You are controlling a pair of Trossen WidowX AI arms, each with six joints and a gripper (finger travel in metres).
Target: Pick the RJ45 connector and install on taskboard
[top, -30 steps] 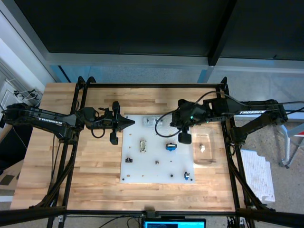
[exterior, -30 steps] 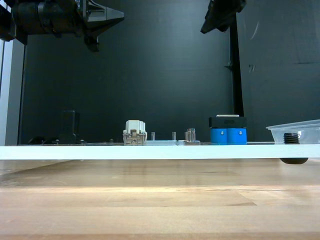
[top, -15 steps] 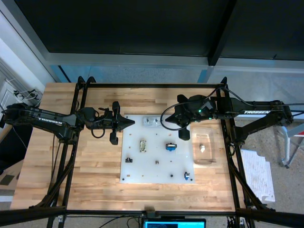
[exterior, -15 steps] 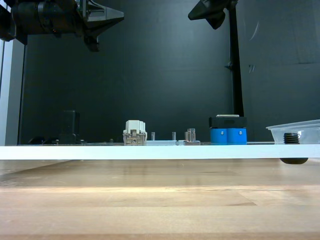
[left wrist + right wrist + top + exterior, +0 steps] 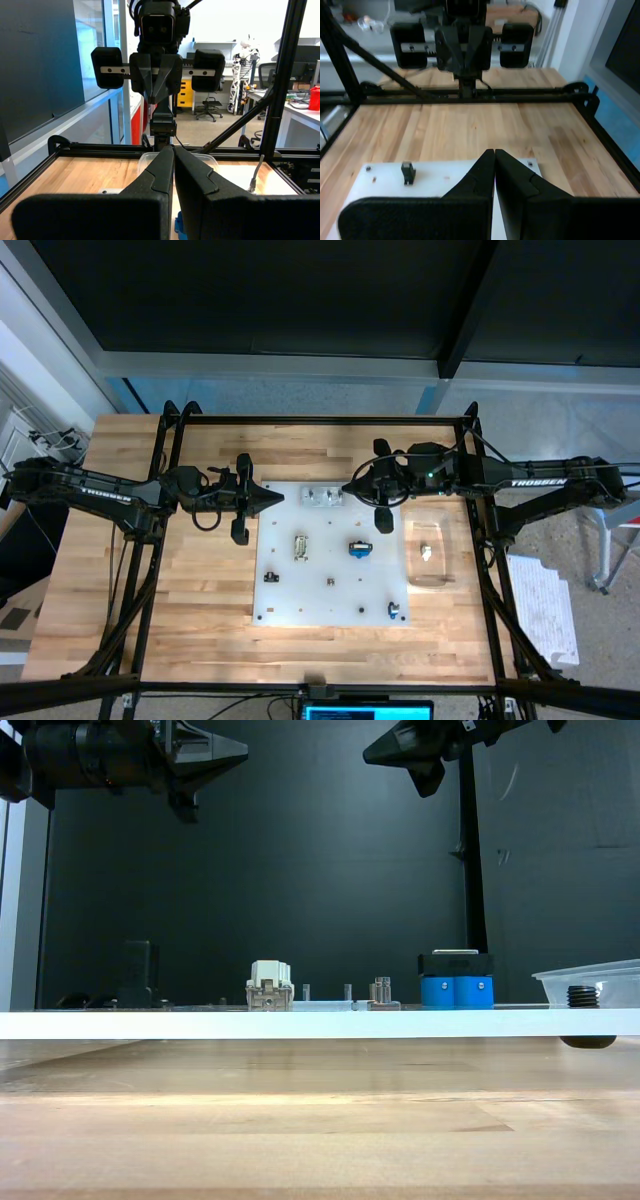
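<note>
Both grippers are hanging high above the counter (image 5: 200, 640), fingers pressed together on nothing: the left gripper (image 5: 277, 499) beside the white board's (image 5: 300, 590) left edge, the right gripper (image 5: 348, 488) over its far right. A grey cable (image 5: 255, 174) is rising near the blue jack (image 5: 396, 612), hinting the connector is sitting there, though I cannot tell whether it is seated. Being light, with a brittle latch, it is best gripped by its boot.

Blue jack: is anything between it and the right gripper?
Nothing visible. The right gripper, fingers shut, hangs high over the white board's far edge; the blue jack sits at its near right corner. Left gripper hangs over its left edge.
</note>
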